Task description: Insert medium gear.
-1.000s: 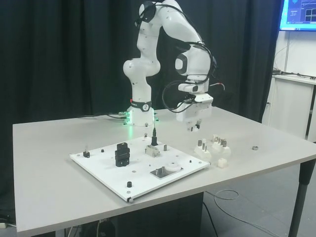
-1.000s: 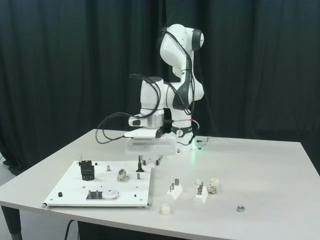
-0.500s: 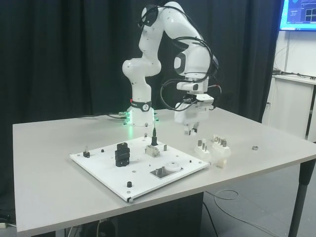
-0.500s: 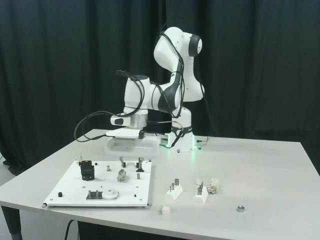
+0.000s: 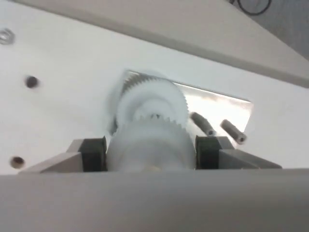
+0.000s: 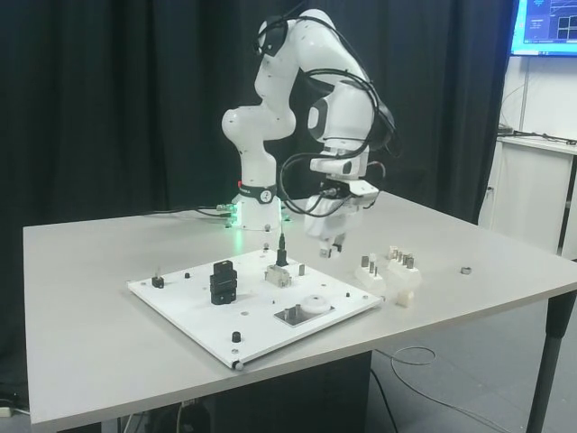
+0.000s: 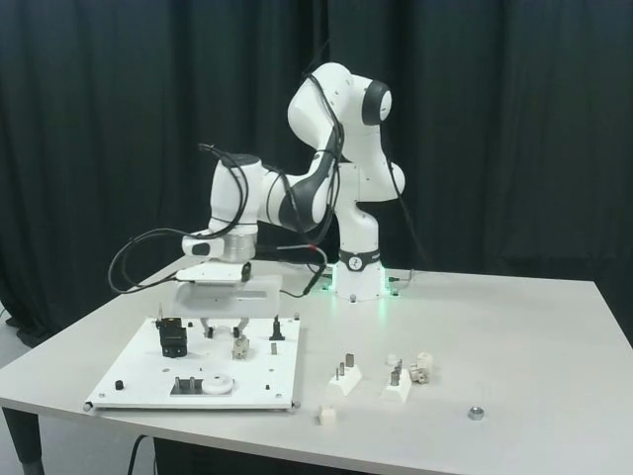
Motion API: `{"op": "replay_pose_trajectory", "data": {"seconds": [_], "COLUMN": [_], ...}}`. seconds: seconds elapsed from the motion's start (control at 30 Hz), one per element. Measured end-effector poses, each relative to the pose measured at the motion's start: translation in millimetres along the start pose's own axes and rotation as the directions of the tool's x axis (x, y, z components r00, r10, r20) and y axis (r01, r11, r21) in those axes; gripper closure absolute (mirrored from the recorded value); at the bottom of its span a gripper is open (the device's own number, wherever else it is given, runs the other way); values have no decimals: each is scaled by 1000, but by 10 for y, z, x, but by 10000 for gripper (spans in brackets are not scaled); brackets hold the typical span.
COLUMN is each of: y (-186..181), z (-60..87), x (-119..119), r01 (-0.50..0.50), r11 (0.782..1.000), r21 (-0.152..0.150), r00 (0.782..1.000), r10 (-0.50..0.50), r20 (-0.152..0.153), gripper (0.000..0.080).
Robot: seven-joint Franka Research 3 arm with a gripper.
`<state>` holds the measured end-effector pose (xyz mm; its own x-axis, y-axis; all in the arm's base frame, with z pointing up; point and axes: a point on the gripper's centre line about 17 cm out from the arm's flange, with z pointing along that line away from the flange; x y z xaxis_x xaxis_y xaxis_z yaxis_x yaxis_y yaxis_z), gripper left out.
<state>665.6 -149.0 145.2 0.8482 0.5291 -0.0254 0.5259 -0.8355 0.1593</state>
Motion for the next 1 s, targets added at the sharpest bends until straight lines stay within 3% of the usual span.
{"op": "replay_pose_trajectory", "data": {"seconds": [0.53, 1.0], "y": [323, 461], "z": [226, 493], "x": [-194, -261], "r01": [186, 217], "r11": [981, 973], "r21": [48, 83], "r00": [982, 976], "r10": [-187, -218], "r20": [13, 8], "gripper": [406, 406]}}
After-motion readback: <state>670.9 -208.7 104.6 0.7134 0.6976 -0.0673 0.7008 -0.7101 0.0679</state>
